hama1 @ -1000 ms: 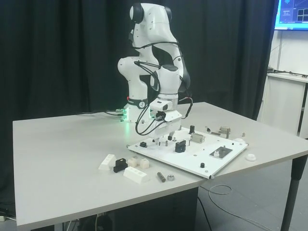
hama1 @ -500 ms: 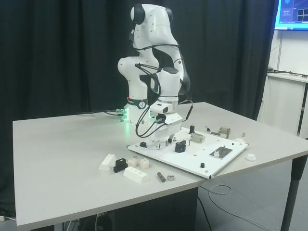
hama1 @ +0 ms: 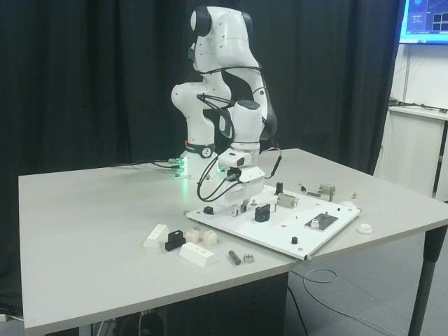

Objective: Remove square peg 2.

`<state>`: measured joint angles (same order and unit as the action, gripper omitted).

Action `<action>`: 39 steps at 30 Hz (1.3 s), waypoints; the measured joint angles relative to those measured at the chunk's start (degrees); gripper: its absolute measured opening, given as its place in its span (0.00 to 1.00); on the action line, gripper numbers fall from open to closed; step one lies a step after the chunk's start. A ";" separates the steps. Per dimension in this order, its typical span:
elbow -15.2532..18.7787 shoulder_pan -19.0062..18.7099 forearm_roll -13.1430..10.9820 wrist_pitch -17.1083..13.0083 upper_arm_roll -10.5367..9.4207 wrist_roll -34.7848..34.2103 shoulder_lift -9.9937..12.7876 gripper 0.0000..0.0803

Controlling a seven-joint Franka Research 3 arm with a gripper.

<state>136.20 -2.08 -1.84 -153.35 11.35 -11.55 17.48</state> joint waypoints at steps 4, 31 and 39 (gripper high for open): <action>0.06 -0.62 -0.01 0.57 -0.10 0.00 -0.10 0.37; 0.45 -1.67 0.31 1.22 0.29 -0.02 -0.51 0.09; 0.32 -1.67 0.37 2.48 0.38 -0.02 -1.45 0.09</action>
